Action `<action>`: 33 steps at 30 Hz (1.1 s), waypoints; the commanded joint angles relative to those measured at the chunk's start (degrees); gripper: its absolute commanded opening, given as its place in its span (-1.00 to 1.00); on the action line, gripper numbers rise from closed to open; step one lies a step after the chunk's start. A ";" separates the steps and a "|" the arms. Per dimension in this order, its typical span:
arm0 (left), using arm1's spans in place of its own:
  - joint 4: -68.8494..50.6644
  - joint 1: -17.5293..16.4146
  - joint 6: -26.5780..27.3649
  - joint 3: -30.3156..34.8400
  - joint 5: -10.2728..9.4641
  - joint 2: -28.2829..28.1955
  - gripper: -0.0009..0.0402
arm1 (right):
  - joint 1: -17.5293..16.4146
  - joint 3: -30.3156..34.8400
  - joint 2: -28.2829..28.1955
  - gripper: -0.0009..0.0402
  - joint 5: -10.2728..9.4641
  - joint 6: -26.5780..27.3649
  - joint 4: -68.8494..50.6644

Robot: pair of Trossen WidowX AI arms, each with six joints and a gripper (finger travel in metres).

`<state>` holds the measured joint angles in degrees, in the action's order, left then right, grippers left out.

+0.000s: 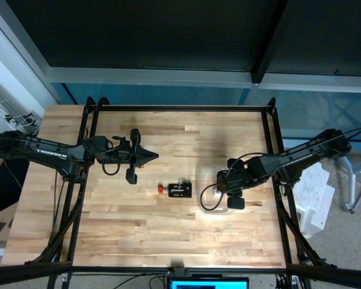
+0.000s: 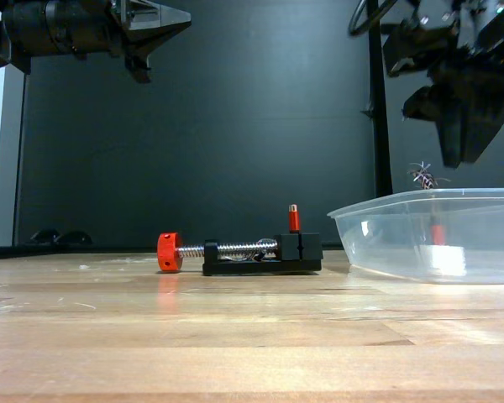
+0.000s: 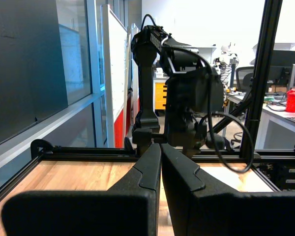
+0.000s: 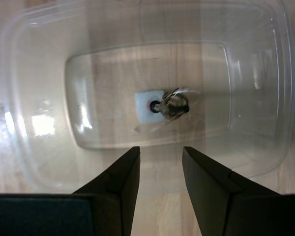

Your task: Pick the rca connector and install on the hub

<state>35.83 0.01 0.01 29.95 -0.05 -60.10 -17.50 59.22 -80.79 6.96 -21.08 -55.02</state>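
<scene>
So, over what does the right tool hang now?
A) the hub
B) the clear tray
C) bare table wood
B: the open right tool points down into the clear tray, where the rca connector lies; the hub sits apart, and the shut left tool hangs high over the table's left part.

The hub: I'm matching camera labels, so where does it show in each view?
High view: the hub lies between the shut left gripper and the open right gripper above the clear tray.
Low view: hub on the table, left of the tray.
Left wrist view: not in it.
Right wrist view: not in it; only the tray.
Shared landmark: the tray.
</scene>
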 commanded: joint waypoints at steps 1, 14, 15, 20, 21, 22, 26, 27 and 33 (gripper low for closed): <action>0.00 0.00 0.00 0.00 0.00 -0.02 -0.96 | 0.26 0.04 -1.81 -0.27 0.11 0.61 1.22; 0.02 0.00 0.00 0.00 0.00 -0.02 -0.96 | 1.03 -4.04 -5.90 -0.16 -0.11 2.10 10.56; 0.02 0.00 0.00 0.00 0.00 -0.02 -0.96 | 1.03 -4.35 -5.97 -0.16 -0.11 2.14 11.10; 0.00 0.00 0.00 0.00 0.00 0.00 -0.96 | 1.14 -5.97 -7.21 -0.16 -0.68 2.51 14.71; 0.00 -0.02 0.00 0.00 0.00 -0.02 -0.96 | 1.14 -6.36 -7.56 -0.16 -0.68 2.51 15.74; 0.02 0.00 0.00 0.00 0.00 -0.02 -0.96 | 1.14 -6.67 -7.74 -0.16 -0.68 2.51 16.37; 0.00 0.00 0.00 0.00 0.00 -0.02 -0.96 | 1.14 -7.37 -8.57 -0.16 -0.63 2.54 17.51; 0.02 0.00 0.00 0.00 0.00 -0.02 -0.96 | 1.14 -7.37 -8.70 -0.16 -0.63 2.54 17.53; 0.02 0.00 0.00 0.00 0.00 -0.02 -0.96 | 1.14 -7.39 -8.90 -0.16 -0.55 2.56 18.05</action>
<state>35.81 0.01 0.01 29.95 -0.05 -60.10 -16.34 51.83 -89.65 6.35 -18.52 -37.10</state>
